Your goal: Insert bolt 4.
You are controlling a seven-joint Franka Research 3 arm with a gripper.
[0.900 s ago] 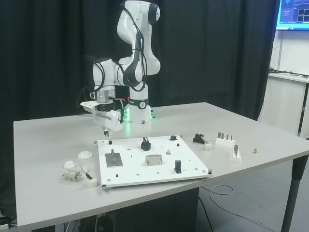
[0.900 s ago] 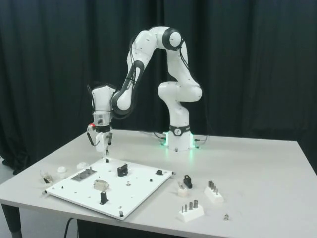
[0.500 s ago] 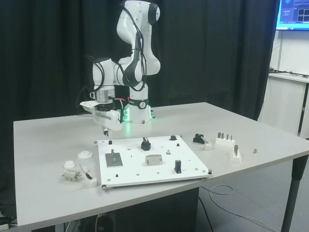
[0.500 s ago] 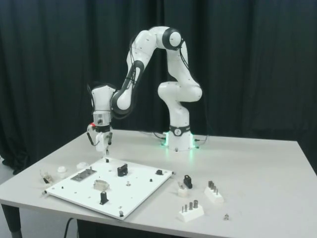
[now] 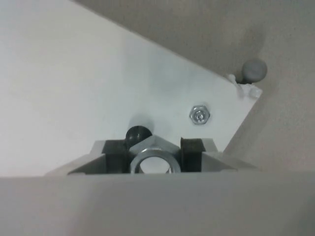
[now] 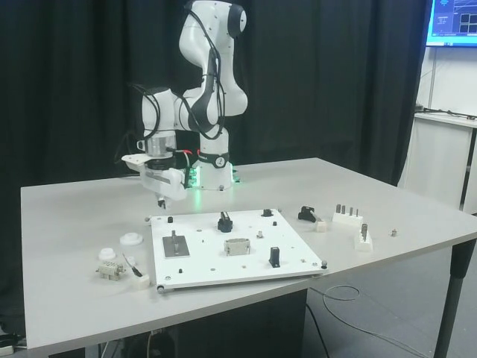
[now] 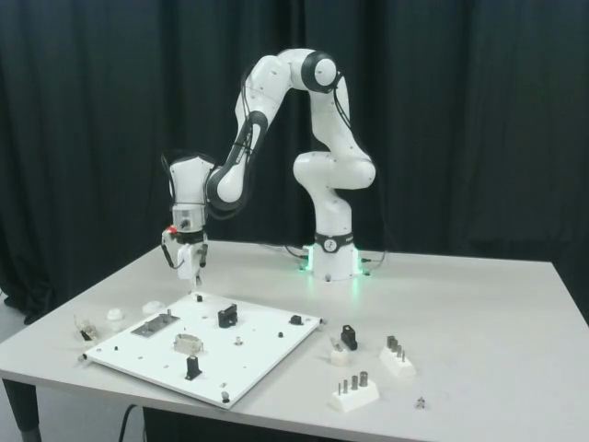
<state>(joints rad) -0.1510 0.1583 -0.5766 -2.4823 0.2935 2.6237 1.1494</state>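
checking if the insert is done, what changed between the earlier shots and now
The end effector has lifted slightly, straight up from the far left corner of the white board. A black bolt head sits on the board at that corner, below it. The wrist view shows a hex-headed part between the fingers. The board, the loose parts and the bolt holders stayed put.

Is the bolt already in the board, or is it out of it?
Out. The hand holds the bolt between its fingers above the white board's corner. Both room views show the hand raised over it.
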